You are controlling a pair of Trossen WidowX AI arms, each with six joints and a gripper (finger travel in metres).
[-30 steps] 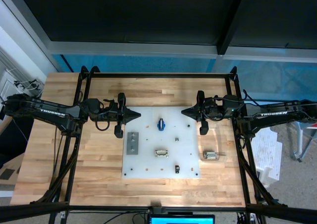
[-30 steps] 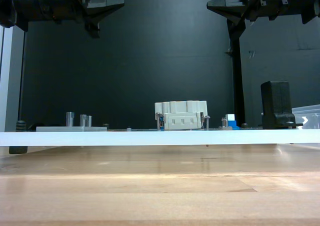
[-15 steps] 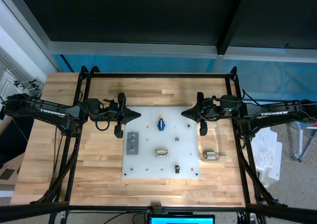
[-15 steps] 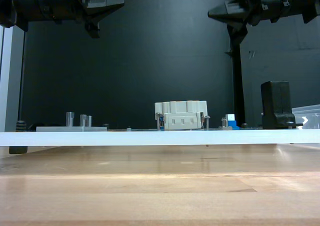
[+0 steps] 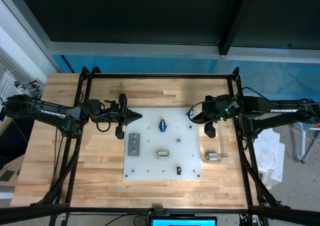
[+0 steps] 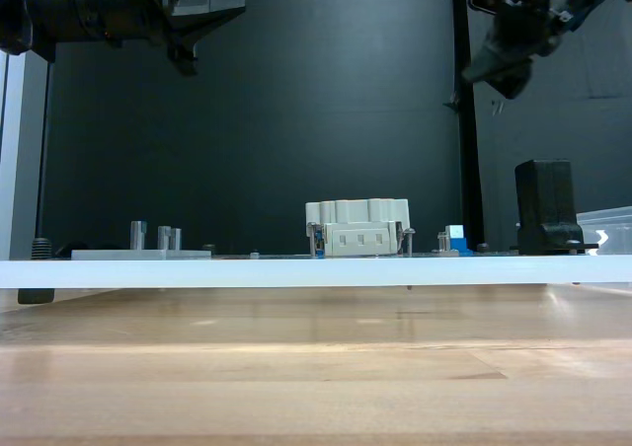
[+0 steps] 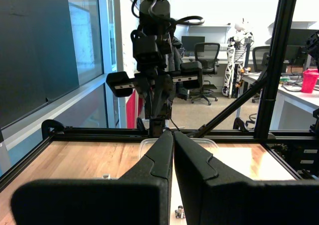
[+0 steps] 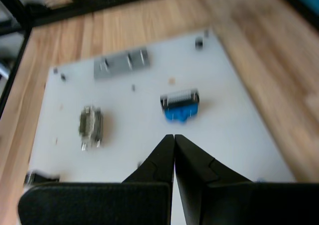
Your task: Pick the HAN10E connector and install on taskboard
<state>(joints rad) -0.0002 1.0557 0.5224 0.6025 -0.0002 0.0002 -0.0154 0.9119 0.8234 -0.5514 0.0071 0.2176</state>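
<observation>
Right gripper (image 5: 192,116): jaws closed tip to tip, empty, pitched down over the taskboard's (image 5: 150,167) upper-right edge. HAN10E connector (image 5: 212,157) lies in the clear tray (image 5: 220,145), lower right of those jaws, long axis left-right; right arm nearer. Left gripper (image 5: 139,116): closed, empty, at board's upper-left edge.

You had two grippers, the left gripper (image 5: 140,116) and the right gripper (image 5: 190,116), each above its own edge of the one taskboard (image 5: 150,167). You also had one grey block (image 5: 134,144), one blue part (image 5: 162,125) and one clear tray (image 5: 220,141). There were two pale connectors: the HAN10E connector (image 5: 212,157) and a second connector (image 5: 162,155).
</observation>
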